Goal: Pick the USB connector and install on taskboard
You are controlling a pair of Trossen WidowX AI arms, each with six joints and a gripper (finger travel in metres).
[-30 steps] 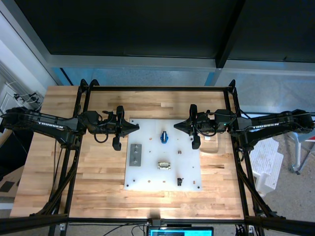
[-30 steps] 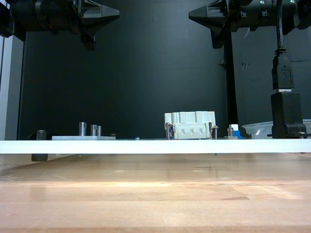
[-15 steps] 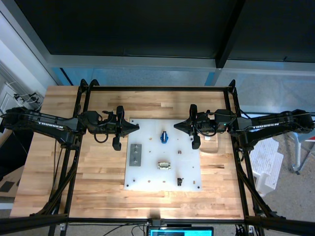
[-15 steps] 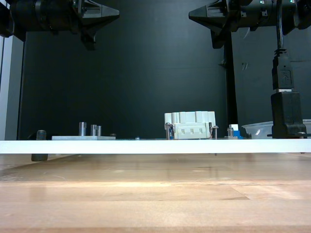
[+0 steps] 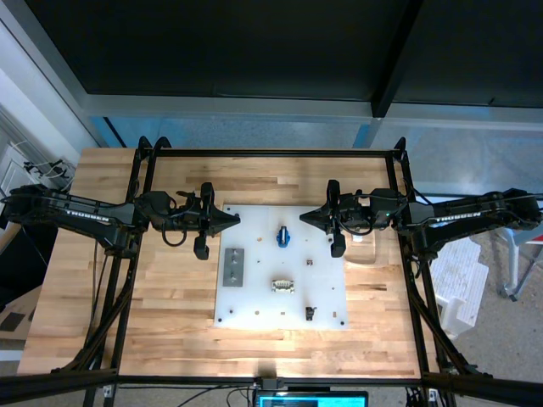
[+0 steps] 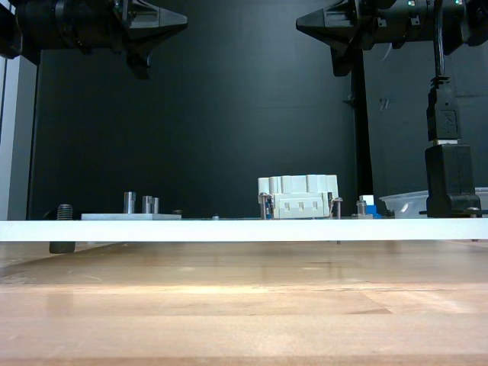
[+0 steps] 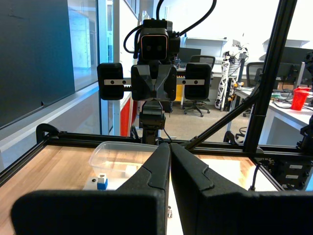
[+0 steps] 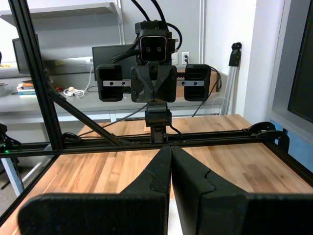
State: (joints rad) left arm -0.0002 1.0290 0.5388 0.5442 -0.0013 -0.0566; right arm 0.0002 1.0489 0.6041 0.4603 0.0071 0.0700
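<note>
Both arms hang level above the tabletop [image 5: 170, 322], facing each other across the far part of the taskboard [image 5: 254, 298]. The left gripper [image 5: 231, 219] is over the board's far left corner. Its jaws are pressed fully together, with nothing between them, as its wrist view shows [image 7: 170, 145]. The right gripper [image 5: 307, 217] sits above the far right part of the board, just beyond the blue knob [image 5: 283, 236]. Its jaws are likewise closed and hold nothing [image 8: 171, 148].

The USB connector [image 6: 444, 114] is on the taskboard, not in either gripper. In the low view it stands upright at the board's near right side, and its lower end appears to sit in a black housing [image 6: 450, 179] – how deep it goes cannot be told. From above, that spot is the small black part [image 5: 310, 313].

Also on the board are a grey block [image 5: 232, 266] and a beige socket [image 5: 283, 287] – both well apart from the connector. A clear plastic tray [image 7: 117, 154] lies beside the board.
</note>
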